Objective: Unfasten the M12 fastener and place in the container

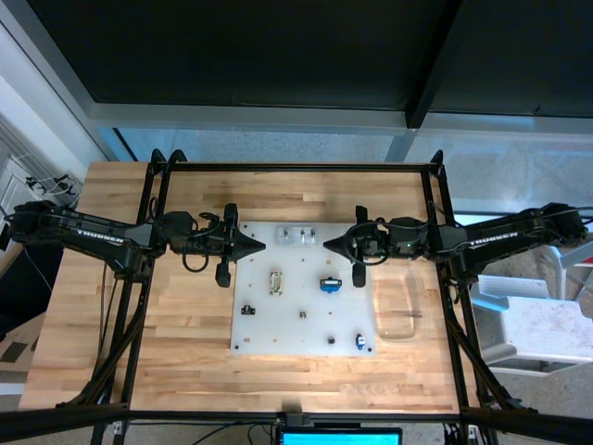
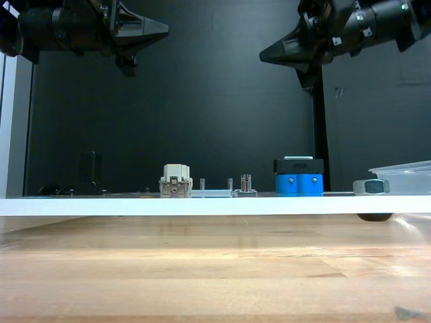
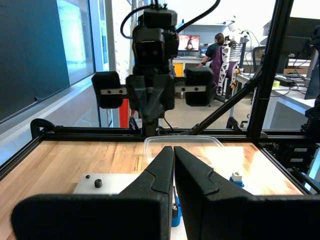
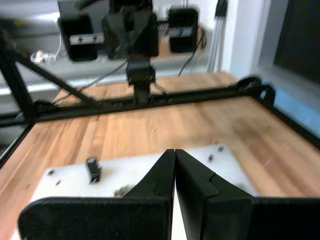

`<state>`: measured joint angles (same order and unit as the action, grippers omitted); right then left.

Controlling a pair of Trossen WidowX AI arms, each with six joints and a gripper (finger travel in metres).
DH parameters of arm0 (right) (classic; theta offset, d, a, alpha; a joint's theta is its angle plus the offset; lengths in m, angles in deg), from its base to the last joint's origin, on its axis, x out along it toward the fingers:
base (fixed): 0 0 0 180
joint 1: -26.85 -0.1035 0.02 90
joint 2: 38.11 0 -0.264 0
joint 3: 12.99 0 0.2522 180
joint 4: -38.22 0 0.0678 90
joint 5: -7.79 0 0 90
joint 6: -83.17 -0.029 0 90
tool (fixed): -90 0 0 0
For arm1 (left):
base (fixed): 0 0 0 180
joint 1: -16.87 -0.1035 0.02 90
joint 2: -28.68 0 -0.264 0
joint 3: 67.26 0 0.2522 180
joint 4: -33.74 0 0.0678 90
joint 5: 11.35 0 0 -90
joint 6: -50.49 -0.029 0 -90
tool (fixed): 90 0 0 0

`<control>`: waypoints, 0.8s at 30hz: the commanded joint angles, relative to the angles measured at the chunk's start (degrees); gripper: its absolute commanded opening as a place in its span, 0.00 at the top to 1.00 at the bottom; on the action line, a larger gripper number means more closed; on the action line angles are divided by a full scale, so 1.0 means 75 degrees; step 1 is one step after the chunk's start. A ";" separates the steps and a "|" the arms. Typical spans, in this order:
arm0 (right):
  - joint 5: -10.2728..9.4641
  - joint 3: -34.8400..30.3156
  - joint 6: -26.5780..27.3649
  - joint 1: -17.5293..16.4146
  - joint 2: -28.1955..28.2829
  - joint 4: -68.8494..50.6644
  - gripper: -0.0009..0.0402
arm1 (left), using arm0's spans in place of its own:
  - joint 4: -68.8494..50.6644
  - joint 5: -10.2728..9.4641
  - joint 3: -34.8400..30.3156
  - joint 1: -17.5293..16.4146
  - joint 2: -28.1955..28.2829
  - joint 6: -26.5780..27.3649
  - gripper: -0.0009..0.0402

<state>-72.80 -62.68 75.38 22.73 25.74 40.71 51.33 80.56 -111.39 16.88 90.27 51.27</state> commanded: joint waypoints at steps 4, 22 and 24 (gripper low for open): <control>0.0029 -0.0962 -0.0618 -0.0493 0.0259 -0.2127 0.98 | 0.0003 0.0000 0.0000 0.0000 0.0003 -0.0003 0.98; 0.0204 -0.5050 -0.3672 -0.2055 0.3261 -0.8265 0.98 | 0.0003 0.0000 0.0000 0.0000 0.0003 -0.0003 0.98; 0.0166 -0.5499 -0.4025 -0.2189 0.3617 -0.8842 0.98 | 0.0000 0.0000 0.0000 -0.0003 0.0003 -0.0003 0.98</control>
<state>-71.33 -101.82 46.75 6.88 51.21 -22.95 51.33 80.56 -111.39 16.88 90.29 51.27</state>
